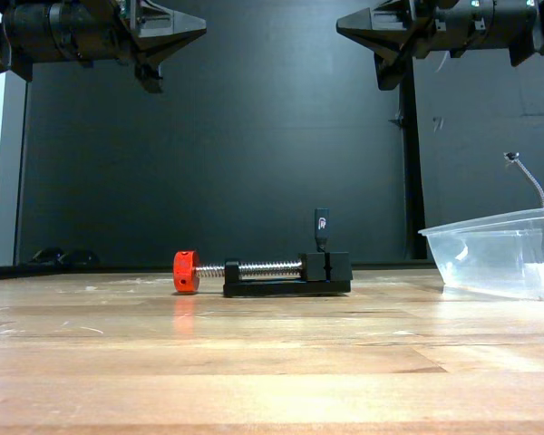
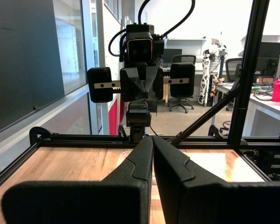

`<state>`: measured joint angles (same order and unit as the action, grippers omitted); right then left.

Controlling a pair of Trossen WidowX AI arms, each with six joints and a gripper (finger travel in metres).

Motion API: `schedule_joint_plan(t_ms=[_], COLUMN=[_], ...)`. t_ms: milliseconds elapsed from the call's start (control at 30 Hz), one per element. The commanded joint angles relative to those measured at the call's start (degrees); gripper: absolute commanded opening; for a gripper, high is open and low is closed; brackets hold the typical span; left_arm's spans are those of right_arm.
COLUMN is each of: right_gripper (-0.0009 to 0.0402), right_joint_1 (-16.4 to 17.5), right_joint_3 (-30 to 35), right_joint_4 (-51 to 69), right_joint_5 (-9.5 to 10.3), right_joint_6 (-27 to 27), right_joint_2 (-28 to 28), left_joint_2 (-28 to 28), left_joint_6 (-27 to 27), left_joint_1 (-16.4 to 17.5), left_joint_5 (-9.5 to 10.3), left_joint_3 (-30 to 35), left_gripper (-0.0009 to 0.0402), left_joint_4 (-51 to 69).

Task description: Pick the USB-C connector and install on taskboard

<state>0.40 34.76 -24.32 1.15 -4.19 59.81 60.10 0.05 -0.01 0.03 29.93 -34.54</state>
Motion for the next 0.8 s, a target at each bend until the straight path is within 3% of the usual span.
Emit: schedule_joint_plan(t_ms=[33,433,800], right_gripper=[0.0000,0.0000,0.0000], right_joint_1=[0.0,0.4,1.4], right_joint_3=[3.5,19.7,30.9], right_joint_4=[9.7,53.7,85.3], right_joint_5=[-0.09,-0.07,-0.07], right_joint_6=[0.9,4.1,0.5], right_joint_2=[-0.5,-0.6,-0.5], left_joint_2=[0.0,0.0,0.0], left_joint_6=[0.0,0.0,0.0], left_joint_1=[0.0,0.0,0.0], left_joint_5=[0.00,0.00,0.00], left_joint_3=[0.0,0.0,0.0], left_gripper=[0.0000,0.0000,0.0000], left_joint_4=[0.0,0.0,0.0])
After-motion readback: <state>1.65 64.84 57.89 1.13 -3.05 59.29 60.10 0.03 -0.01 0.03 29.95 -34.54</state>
